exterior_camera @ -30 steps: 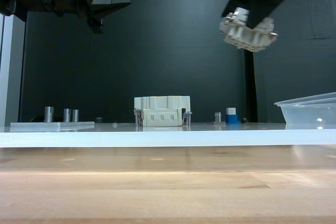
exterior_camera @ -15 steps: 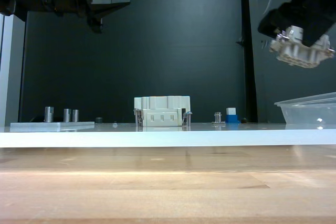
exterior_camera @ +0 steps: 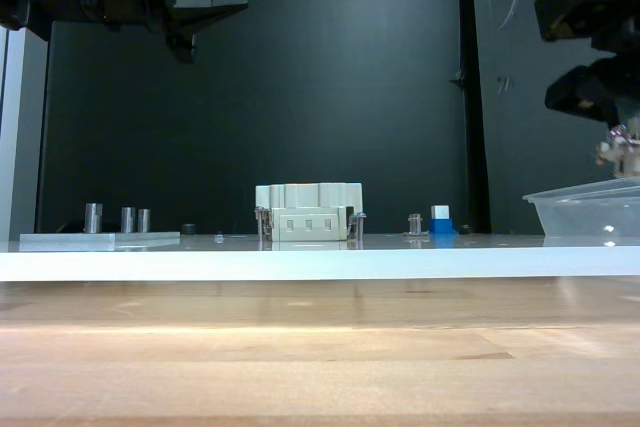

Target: Remove the HAN10-E connector and place it in the container

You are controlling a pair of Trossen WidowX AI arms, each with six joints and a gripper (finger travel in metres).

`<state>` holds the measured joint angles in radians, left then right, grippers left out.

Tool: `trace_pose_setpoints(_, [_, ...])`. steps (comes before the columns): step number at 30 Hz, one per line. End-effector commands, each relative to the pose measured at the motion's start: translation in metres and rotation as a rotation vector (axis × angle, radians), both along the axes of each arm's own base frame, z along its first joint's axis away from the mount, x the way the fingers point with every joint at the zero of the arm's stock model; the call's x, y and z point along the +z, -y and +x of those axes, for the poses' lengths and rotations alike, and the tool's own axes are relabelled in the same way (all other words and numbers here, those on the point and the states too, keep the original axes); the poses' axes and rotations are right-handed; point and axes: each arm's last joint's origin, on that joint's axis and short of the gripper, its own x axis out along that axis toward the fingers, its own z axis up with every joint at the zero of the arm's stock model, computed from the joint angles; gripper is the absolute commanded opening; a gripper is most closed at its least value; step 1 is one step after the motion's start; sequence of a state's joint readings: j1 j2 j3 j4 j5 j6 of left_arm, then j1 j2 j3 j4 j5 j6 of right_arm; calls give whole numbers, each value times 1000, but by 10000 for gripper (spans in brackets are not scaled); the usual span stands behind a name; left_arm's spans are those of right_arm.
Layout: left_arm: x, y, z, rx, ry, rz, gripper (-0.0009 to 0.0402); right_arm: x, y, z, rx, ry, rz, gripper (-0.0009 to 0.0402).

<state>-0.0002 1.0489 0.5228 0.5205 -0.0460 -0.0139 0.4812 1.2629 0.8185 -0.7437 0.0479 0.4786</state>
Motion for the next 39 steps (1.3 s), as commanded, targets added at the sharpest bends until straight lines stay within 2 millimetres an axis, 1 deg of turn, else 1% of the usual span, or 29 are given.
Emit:
trace_pose_setpoints(1, [0,0,0,0,0,0,0,-6,1,-3,-6,-19,-8,12])
trace_pose_setpoints(7, [0,0,0,0,0,0,0,-17,3,-9,-20,-59,-20,12])
trace_pose_setpoints(12, [0,0,0,0,0,0,0,-22,3,-12,-36,-81,-26,12])
trace_pose_setpoints(23, [0,0,0,0,0,0,0,-34,0,-7,-34,-133,-58,12])
trace_pose_setpoints(30, [0,0,0,0,0,0,0,-36,0,-6,-33,-137,-60,14])
trace_pose_setpoints(33, [0,0,0,0,0,0,0,-36,0,-6,-33,-138,-62,31])
trace_pose_setpoints(39, [0,0,0,0,0,0,0,-36,0,-6,-33,-139,-62,94])
